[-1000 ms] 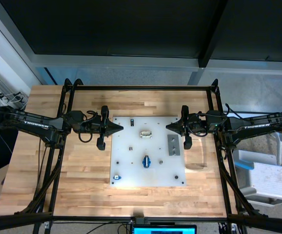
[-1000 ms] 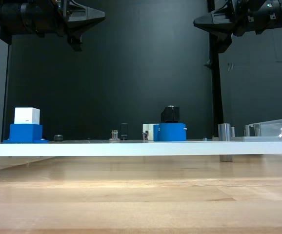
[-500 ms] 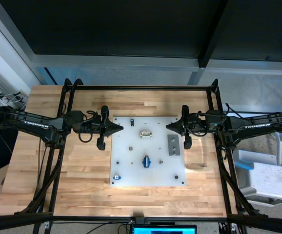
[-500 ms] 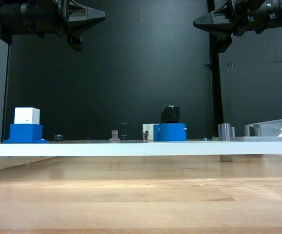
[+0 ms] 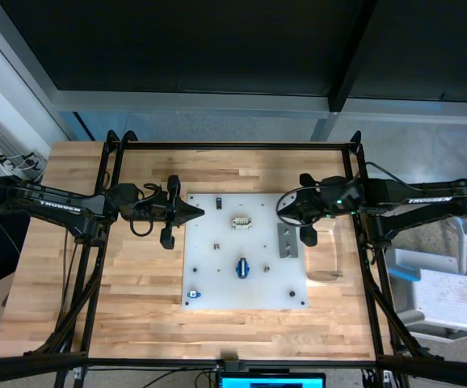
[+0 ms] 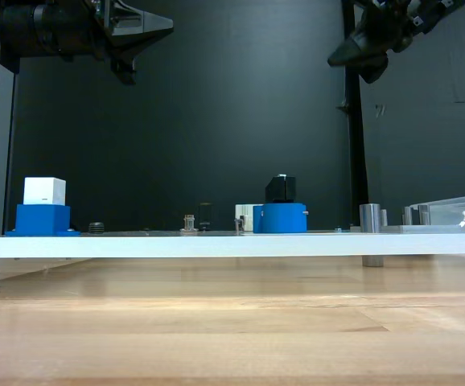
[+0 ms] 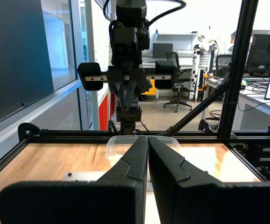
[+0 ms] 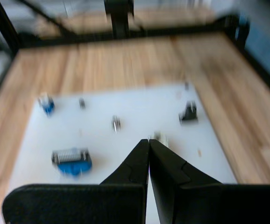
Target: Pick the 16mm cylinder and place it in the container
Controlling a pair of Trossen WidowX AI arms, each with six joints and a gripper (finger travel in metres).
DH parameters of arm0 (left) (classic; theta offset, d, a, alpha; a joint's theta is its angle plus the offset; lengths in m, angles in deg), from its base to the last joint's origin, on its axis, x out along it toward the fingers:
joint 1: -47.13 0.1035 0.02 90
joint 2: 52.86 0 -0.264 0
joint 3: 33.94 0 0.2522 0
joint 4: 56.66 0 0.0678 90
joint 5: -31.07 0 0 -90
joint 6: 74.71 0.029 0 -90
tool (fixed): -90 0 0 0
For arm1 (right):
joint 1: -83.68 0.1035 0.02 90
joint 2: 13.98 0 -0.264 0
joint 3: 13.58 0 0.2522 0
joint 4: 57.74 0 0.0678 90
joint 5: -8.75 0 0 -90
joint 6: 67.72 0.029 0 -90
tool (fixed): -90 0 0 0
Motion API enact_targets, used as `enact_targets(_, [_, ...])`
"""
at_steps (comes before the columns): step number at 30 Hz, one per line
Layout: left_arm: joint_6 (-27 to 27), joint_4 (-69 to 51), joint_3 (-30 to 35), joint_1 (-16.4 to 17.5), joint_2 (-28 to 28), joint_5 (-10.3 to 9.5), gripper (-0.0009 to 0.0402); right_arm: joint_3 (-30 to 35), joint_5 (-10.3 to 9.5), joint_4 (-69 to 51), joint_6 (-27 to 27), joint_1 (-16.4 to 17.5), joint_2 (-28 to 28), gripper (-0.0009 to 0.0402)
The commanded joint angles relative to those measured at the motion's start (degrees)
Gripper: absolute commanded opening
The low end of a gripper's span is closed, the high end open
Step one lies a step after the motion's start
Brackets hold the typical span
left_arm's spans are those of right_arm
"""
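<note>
The 16mm cylinder [image 6: 369, 217] is a short, shiny grey metal peg. It stands up straight on the white board [image 5: 217, 283], and in the low view a bit of it pokes out under the board. It is close to the board's near right corner [image 5: 295, 293].

The container [image 5: 325, 279] is a clear tub. It sits on the wooden table [image 5: 136, 323] just to the right of the board, near the cylinder.

The right gripper [image 5: 280, 212] hangs high in the air over the far right part of the board. Its tip leans down a little. Its two fingers [image 8: 137, 161] are pressed together and hold nothing. The cylinder is well apart from them, lower down and nearer.

The left gripper [image 5: 199, 212] hangs high over the board's far left edge. Its fingers [image 7: 135, 158] are pressed together too, with nothing between them. The cylinder is far off to their right.

A grey block [image 5: 287, 240] lies on the board below the right gripper.
</note>
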Motion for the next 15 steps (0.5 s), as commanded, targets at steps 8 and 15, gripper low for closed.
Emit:
enact_targets(8, [0.0, 0.0, 0.0, 0.0, 0.0, 0.0, 0.0, 13.5, -3.54, -21.0, -0.1, 0.2, -13.6, 0.0])
enact_targets(15, [0.0, 0.0, 0.0, 0.0, 0.0, 0.0, 0.0, 22.0, -3.43, -32.4, 0.3, 0.7, -21.6, 0.0])
